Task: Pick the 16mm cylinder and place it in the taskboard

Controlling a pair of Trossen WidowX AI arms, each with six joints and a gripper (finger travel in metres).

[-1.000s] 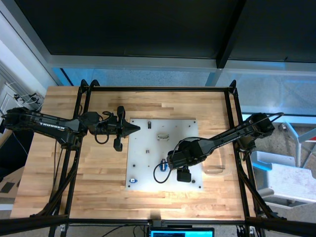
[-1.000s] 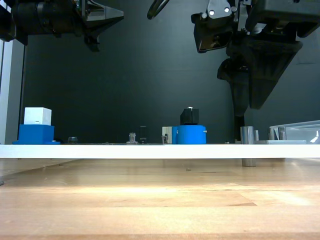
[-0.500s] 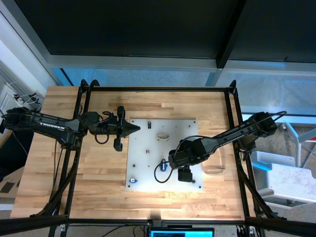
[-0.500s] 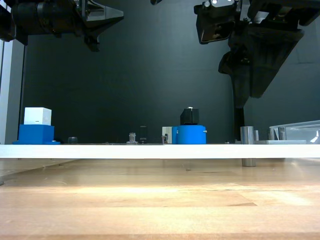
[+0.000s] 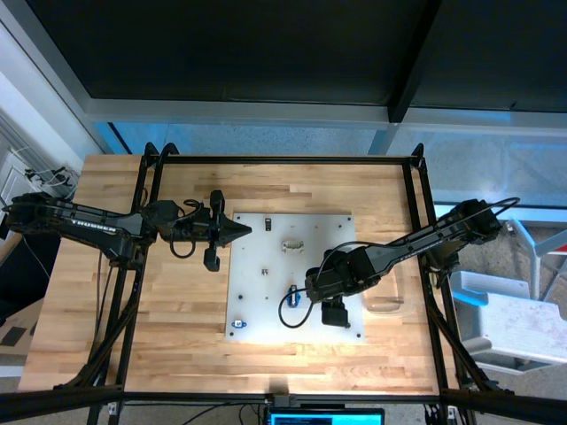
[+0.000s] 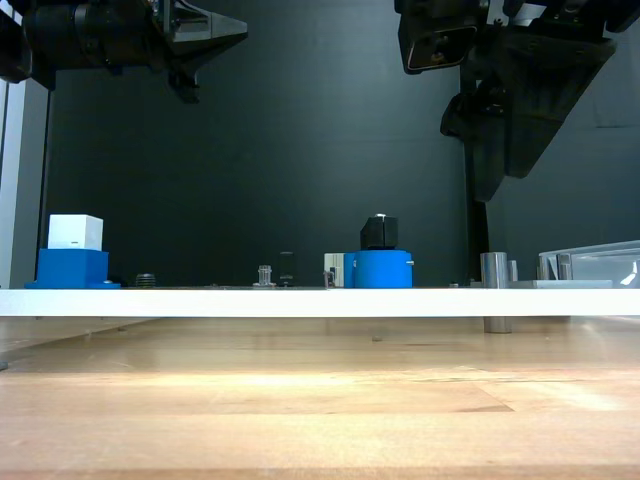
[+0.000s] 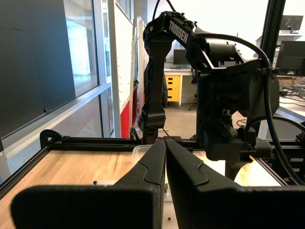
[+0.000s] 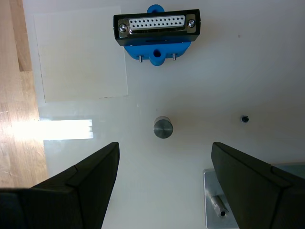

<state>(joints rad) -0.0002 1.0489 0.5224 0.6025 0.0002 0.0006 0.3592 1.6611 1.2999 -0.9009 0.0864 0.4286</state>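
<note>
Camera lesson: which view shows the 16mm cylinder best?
Right wrist view: 16mm cylinder upright in taskboard, below open right gripper. Low view shows its side; others miss it. Left gripper, shut, hangs left of board.

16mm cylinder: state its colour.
The 16mm cylinder is grey metal, best in the right wrist view, below the open right gripper; left gripper parked shut at left.

Left hand [image 7: 165, 140] closed, right hand [image 8: 164, 146] spread, aloft

High overhead, low table-level, both on the taskboard [image 5: 257, 301].
</note>
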